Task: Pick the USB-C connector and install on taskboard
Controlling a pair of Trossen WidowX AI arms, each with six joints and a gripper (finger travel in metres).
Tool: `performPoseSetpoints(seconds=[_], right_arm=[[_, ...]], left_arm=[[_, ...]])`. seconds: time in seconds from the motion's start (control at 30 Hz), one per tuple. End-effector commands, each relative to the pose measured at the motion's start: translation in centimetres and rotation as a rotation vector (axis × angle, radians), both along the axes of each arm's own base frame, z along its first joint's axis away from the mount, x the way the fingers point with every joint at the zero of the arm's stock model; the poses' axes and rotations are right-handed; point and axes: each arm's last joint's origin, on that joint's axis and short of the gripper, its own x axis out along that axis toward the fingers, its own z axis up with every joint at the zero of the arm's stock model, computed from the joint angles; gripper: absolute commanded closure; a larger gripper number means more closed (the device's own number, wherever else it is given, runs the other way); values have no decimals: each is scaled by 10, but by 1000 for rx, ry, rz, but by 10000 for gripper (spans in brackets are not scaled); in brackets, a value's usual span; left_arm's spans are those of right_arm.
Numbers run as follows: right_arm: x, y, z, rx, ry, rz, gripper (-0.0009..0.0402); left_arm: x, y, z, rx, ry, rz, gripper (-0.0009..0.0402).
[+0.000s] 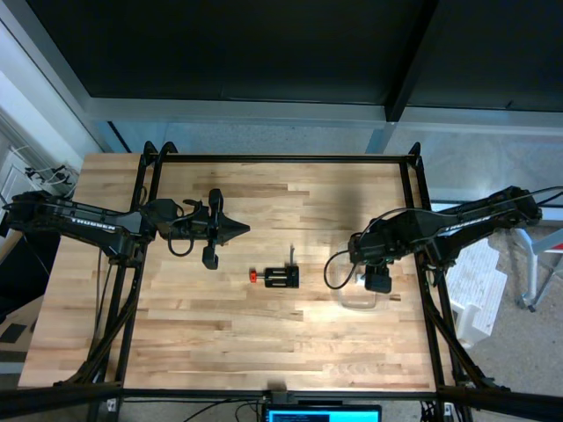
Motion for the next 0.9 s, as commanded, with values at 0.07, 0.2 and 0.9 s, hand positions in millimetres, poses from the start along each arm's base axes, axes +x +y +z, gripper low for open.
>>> performPoseSetpoints(seconds=[0.07,0.2,0.9], right_arm=[[5,3,-6,-28,6,20,197],[6,5,-13,-26,26,25,196],[0,13,-55,10,12,96,196]], left_arm=[[0,0,0,0,0,0,393],[0,0,0,0,-1,0,393],[0,0,0,0,-1,0,393]])
